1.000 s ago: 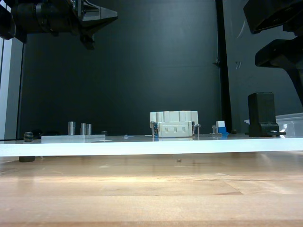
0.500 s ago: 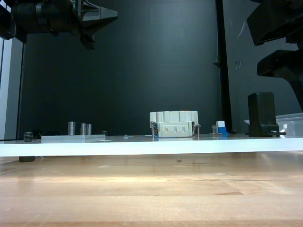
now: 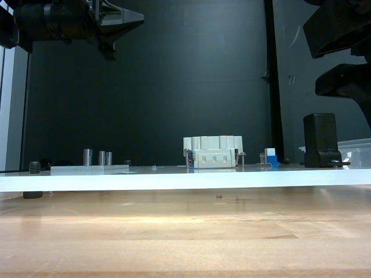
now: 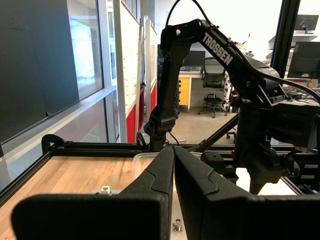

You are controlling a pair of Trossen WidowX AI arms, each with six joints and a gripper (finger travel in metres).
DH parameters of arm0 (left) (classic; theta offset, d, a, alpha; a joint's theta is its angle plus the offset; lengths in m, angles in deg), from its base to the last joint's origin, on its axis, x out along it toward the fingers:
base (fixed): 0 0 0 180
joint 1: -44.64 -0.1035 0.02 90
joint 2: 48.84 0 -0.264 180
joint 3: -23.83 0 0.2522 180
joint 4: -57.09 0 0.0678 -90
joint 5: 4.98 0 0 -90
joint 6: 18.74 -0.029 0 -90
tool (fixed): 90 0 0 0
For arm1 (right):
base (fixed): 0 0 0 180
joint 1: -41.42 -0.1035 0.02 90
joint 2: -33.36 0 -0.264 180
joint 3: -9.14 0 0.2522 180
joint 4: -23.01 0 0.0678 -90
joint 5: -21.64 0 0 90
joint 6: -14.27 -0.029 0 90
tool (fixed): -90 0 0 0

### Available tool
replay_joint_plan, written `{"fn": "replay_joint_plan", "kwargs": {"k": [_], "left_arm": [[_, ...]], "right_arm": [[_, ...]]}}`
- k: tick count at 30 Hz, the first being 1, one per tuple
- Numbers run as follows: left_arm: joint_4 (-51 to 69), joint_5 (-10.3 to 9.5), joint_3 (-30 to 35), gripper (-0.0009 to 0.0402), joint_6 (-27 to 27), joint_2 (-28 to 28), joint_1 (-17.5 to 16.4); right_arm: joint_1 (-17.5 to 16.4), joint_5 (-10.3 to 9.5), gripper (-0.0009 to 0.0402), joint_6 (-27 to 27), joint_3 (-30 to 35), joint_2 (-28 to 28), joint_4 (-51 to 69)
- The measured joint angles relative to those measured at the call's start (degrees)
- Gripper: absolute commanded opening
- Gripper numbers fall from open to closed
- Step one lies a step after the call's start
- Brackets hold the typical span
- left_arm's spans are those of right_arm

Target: Pick the 16mm bar from the taskboard and place it in the container

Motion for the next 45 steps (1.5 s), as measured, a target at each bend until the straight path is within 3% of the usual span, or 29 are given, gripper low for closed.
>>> {"fn": "replay_joint_plan", "kwargs": {"k": [23,45], "left_arm": [[0.0,0.0,0.0,0.0,0.0,0.0,0.0],[0.0,-0.02,0.0,0.0,0.0,0.0,0.0]], "right_arm": [[0.0,-0.11,0.0033,-0.1,0.0,0.0,-0.3],[0.0,-0.07,0.0022,0.0,1.0,-2.2,1.0]]}}
